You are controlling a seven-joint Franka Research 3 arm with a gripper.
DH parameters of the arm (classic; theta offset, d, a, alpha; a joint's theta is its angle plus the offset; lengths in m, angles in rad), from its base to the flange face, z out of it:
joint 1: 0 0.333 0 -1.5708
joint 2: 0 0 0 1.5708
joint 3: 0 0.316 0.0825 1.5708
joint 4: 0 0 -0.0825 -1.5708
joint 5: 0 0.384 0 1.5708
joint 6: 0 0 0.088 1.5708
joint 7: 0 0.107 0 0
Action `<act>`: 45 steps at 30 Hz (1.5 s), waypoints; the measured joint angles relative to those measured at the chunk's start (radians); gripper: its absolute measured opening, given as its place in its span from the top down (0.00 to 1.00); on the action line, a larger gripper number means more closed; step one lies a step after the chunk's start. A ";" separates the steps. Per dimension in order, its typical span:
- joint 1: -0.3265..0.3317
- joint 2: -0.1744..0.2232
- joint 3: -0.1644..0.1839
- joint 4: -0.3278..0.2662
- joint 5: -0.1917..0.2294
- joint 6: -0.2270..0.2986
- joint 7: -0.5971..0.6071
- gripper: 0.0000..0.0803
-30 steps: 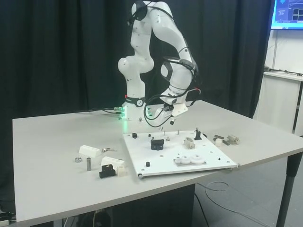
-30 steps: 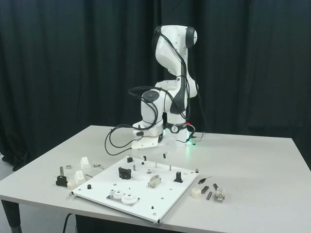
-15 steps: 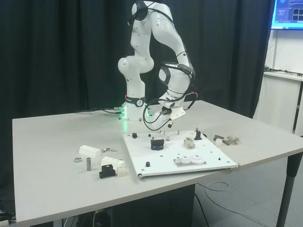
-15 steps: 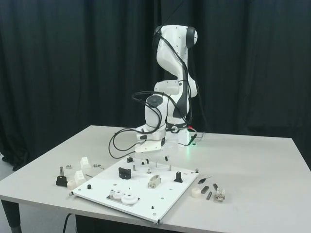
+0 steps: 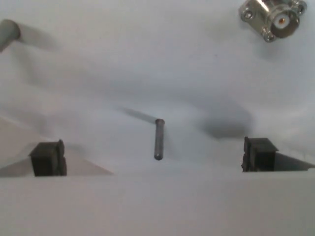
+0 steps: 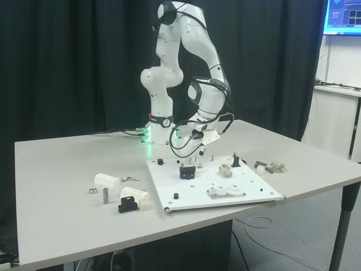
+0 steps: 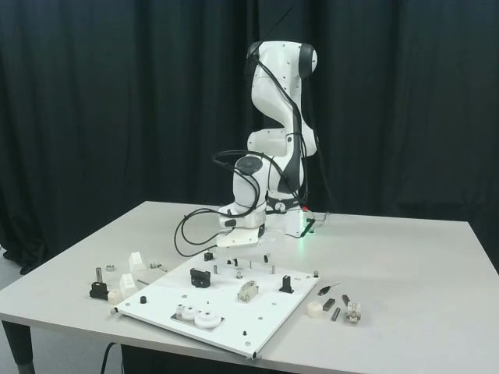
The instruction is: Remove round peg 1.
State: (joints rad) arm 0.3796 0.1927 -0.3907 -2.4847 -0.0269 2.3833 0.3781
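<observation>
step: pre-grasp | gripper [image 5: 152, 160] stood wide open, empty, black fingertips [image 5: 47, 158] flanking thin grey metal round peg [image 5: 158, 139] upright in white assembly board [image 5: 147, 64], directly below, untouched | advice: descend straight, centre, close, then pull vertically

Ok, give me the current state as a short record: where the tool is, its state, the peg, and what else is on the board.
tool position: tool hangs above the white board, over the thin round peg
tool state: open, one fingertip on each side of the peg, not touching it
peg: upright in the board, not yet gripped
nearby on board: metal connector; black block; white gears
off board: loose parts on the grey table
</observation>
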 joint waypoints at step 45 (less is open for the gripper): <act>-0.005 0.026 0.010 -0.001 0.000 0.045 0.027 0.96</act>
State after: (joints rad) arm 0.3747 0.2191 -0.3808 -2.4855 -0.0269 2.4280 0.4052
